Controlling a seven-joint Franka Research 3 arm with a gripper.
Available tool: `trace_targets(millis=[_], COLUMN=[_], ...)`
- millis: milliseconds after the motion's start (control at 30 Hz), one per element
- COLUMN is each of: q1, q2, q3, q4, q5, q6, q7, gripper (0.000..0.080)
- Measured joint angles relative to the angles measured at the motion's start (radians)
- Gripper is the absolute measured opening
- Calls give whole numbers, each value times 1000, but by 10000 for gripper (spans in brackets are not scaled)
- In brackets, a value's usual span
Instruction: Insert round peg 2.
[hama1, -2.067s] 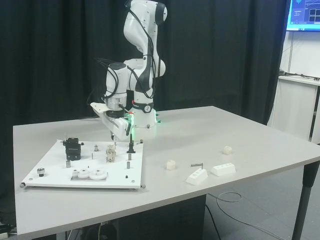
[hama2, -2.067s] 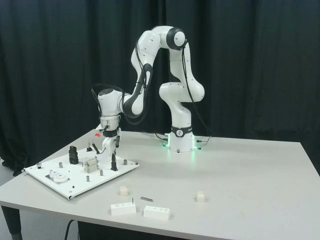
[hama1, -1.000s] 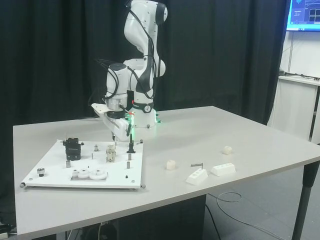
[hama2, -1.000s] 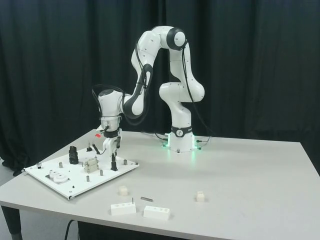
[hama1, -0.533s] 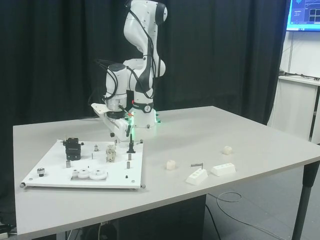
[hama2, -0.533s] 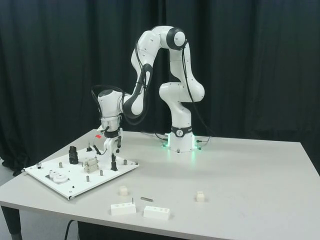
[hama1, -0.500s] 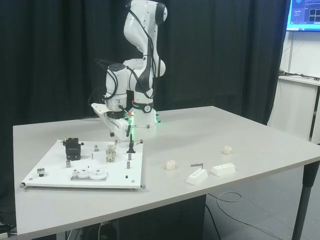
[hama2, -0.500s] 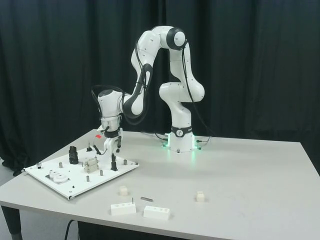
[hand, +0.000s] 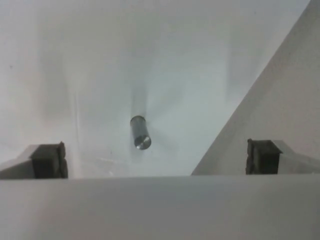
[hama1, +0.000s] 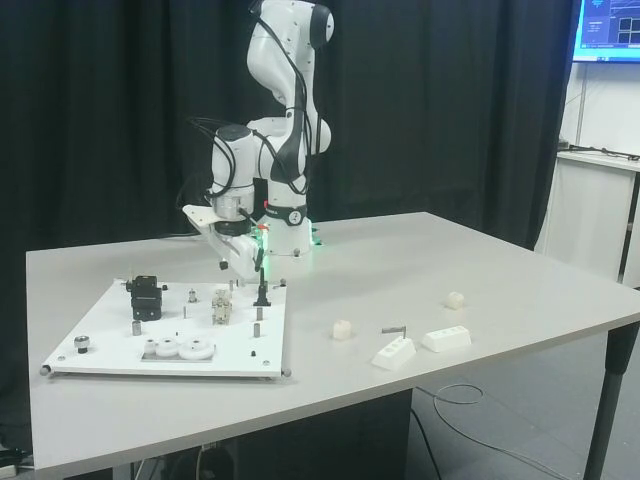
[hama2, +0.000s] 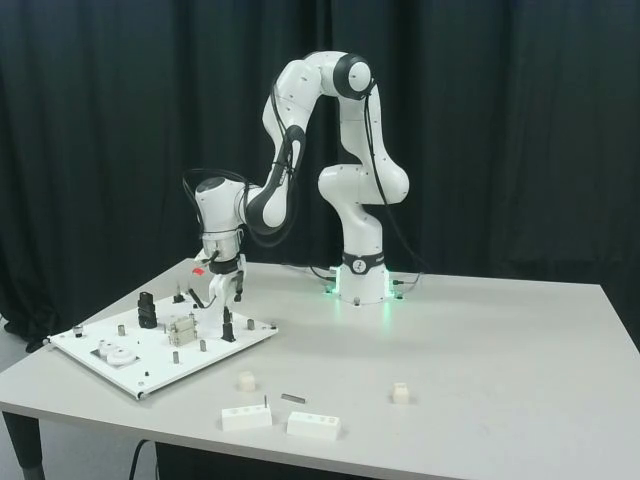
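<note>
Over the far edge of the white assembly board (hama1: 170, 340), on the grey tabletop (hama1: 420, 270): one white Franka arm (hama2: 300, 130), its gripper (hand: 155, 157) hanging just above the board. Jaws: spread wide, the two black fingertips (hand: 47, 160) well apart and holding nothing. Item of the task: round peg 2 (hand: 140, 132), a short grey metal cylinder standing upright in the board, between the two fingertips in the wrist view and touched by neither (from the room views it cannot be picked out with certainty among the small posts near the gripper). Step in hand, by judgement: the peg looks seated in its hole and let go, so the insertion itself appears done and the clearing of the gripper is what remains. Next move calls for: a straight lift away from the board, jaws kept apart, so that no fingertip brushes the peg or the black upright fixture (hama1: 262, 290) just beside it.
</note>
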Motion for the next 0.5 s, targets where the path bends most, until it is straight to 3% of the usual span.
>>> trace_targets(millis=[300, 500], q1=[0, 0], q2=[-14, -28], q3=[-5, -13], q4=[5, 10], q5=[0, 0], q6=[-37, -57], q7=[-22, -152], gripper=[799, 799])
